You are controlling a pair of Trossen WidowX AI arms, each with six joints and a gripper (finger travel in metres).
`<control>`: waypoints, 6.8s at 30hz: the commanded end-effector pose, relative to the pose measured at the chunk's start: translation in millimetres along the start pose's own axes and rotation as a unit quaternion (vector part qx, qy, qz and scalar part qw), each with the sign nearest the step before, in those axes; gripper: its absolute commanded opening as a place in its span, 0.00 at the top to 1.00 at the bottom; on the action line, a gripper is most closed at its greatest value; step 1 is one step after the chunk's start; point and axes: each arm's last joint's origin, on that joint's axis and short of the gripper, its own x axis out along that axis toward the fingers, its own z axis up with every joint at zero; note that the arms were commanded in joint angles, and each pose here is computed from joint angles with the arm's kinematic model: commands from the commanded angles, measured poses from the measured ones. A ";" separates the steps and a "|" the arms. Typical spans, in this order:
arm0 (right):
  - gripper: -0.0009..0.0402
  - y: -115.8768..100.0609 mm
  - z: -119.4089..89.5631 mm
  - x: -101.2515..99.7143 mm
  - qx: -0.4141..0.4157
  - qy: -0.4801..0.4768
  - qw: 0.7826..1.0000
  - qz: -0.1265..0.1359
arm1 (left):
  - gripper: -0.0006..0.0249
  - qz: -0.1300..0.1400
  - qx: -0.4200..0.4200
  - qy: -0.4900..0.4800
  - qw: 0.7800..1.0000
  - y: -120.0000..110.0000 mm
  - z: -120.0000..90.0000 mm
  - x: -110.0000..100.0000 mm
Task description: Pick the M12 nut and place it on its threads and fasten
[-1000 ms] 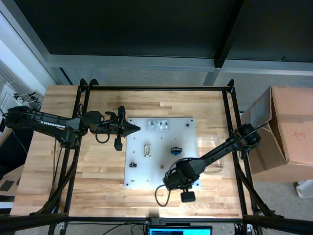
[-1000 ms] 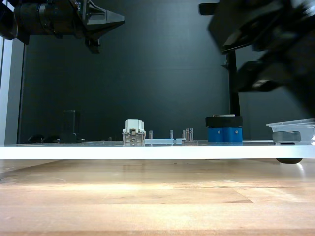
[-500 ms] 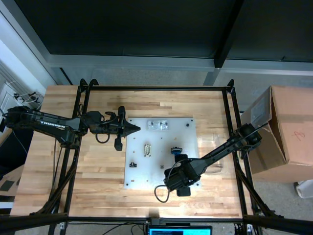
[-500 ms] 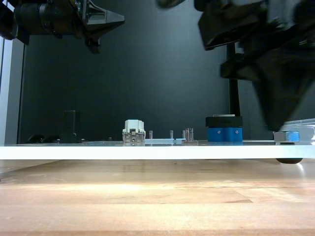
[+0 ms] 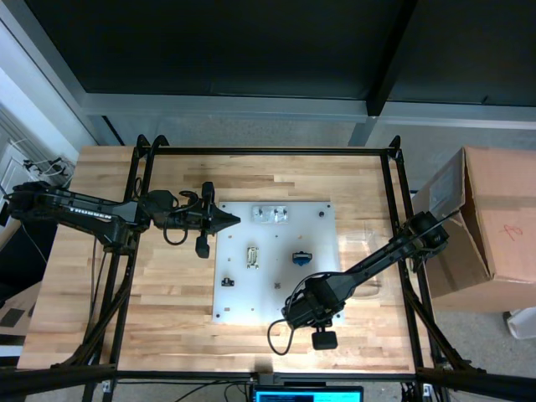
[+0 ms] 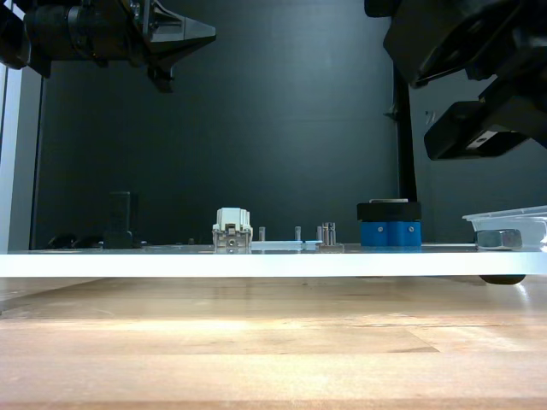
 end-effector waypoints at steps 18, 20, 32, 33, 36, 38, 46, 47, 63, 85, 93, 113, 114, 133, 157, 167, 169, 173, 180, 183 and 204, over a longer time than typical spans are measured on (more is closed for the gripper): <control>0.98 -8.9 6.8 -0.4 0.035 -0.103 0.985 -0.133 | 0.98 0.000 0.000 0.001 1.000 0.1 -0.1 0.0; 0.98 -9.4 6.0 1.2 0.035 -0.100 0.986 -0.131 | 0.98 0.000 0.000 0.001 1.000 0.1 -0.1 0.0; 0.98 -5.4 -3.4 -2.3 0.024 -0.021 0.999 -0.042 | 0.98 0.000 0.000 0.001 1.000 0.1 -0.1 0.0; 0.98 -5.5 -3.5 -2.6 0.023 -0.022 0.999 -0.043 | 0.97 0.000 0.000 0.001 1.000 0.1 -0.1 0.0; 0.98 -6.9 -3.1 -4.2 0.026 -0.038 0.997 -0.069 | 0.98 0.000 0.000 0.001 1.000 0.1 -0.1 0.0; 0.98 -8.7 -2.4 -4.9 0.035 -0.054 0.993 -0.100 | 0.98 0.000 0.000 0.001 1.000 0.1 -0.1 0.0; 0.98 -9.8 0.9 -1.3 0.039 -0.078 0.989 -0.121 | 0.98 0.000 0.000 0.001 1.000 0.1 -0.1 0.0; 0.98 -9.9 1.5 0.4 0.039 -0.077 0.989 -0.121 | 0.98 0.000 0.000 0.001 1.000 0.0 -0.1 0.0; 0.98 -4.4 -1.7 1.2 -0.007 -0.029 0.999 -0.039 | 0.98 0.000 0.000 0.001 1.000 0.0 -0.1 0.0; 0.98 -70.2 -8.1 -100.1 -0.033 -0.233 0.968 -0.092 | 0.98 0.000 0.000 0.001 1.000 0.1 -0.1 0.0; 0.98 -129.0 -38.1 -143.3 -0.011 -0.405 0.908 -0.108 | 0.98 0.000 0.000 0.001 1.000 0.1 -0.1 0.0; 0.98 -166.0 -117.0 -137.8 -0.053 -0.702 0.705 -0.083 | 0.98 0.000 0.000 0.001 1.000 0.1 -0.1 0.0; 0.98 -166.3 -117.6 -135.7 -0.053 -0.707 0.700 -0.084 | 0.98 0.000 0.000 0.001 1.000 0.1 -0.1 0.0; 0.98 -167.3 -120.0 -125.9 -0.050 -0.710 0.697 -0.087 | 0.98 0.000 0.000 0.001 1.000 0.1 -0.1 0.0; 0.98 -167.4 -120.0 -125.8 -0.050 -0.710 0.697 -0.089 | 0.98 0.000 0.000 0.001 1.000 0.1 -0.1 0.0; 0.98 -167.4 -120.0 -125.8 -0.050 -0.710 0.697 -0.089 | 0.98 0.000 0.000 0.001 1.000 0.1 -0.1 0.0; 0.98 -167.4 -120.0 -125.8 -0.050 -0.710 0.697 -0.089 | 0.98 0.000 0.000 0.001 1.000 0.1 -0.1 0.0; 0.98 -167.4 -120.0 -125.8 -0.050 -0.710 0.697 -0.089 | 0.98 0.000 0.000 0.001 1.000 0.1 -0.1 0.0; 0.98 -167.4 -120.0 -125.8 -0.050 -0.710 0.697 -0.089 | 0.98 0.000 0.000 0.001 1.000 0.1 -0.1 0.0; 0.98 -167.4 -120.0 -125.8 -0.050 -0.710 0.697 -0.089 | 0.98 0.000 0.000 0.001 1.000 0.1 -0.1 0.0; 0.98 -167.4 -120.0 -125.8 -0.050 -0.710 0.697 -0.089 | 0.98 0.000 0.000 0.001 1.000 0.1 -0.1 0.0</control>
